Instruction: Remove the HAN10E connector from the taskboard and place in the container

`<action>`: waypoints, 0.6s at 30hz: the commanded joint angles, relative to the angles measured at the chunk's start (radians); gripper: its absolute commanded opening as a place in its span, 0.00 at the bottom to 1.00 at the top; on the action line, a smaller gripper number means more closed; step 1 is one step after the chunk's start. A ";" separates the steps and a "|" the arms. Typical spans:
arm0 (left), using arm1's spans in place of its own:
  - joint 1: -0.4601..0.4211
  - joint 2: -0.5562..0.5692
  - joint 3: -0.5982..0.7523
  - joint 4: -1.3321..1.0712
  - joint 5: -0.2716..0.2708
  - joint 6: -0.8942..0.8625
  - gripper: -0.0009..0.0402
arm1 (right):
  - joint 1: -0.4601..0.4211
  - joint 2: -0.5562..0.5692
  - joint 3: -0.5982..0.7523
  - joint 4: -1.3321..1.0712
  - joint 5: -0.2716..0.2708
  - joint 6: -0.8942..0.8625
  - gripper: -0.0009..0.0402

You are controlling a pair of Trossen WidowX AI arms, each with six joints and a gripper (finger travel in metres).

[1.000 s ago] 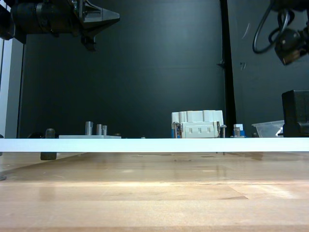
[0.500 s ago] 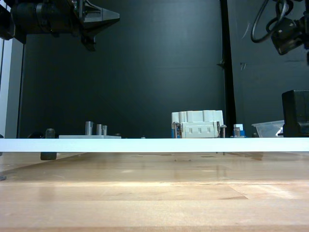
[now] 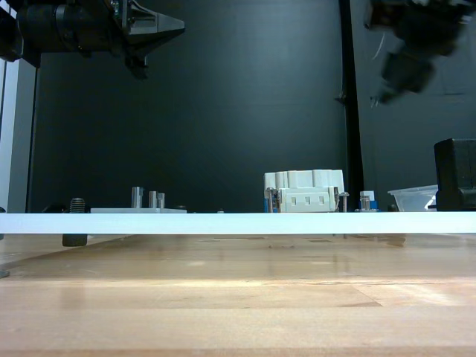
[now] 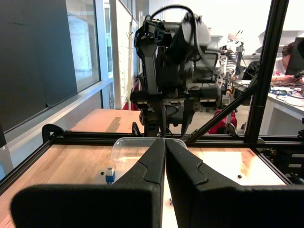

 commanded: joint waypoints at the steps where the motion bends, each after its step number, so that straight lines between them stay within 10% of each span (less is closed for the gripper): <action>1: 0.000 0.000 0.000 0.000 0.000 0.000 0.02 | -0.051 0.000 0.000 0.169 -0.002 -0.138 0.38; 5: 0.000 0.000 0.000 0.000 0.000 0.000 0.02 | -0.128 0.000 0.000 0.346 -0.032 -0.286 0.33; 12: 0.000 0.000 0.000 0.000 0.000 0.000 0.02 | -0.273 0.000 -0.051 0.656 -0.268 -0.362 0.21; 18: 0.000 0.000 0.000 0.000 0.000 0.000 0.02 | -0.312 0.000 -0.177 0.965 -0.327 -0.375 0.08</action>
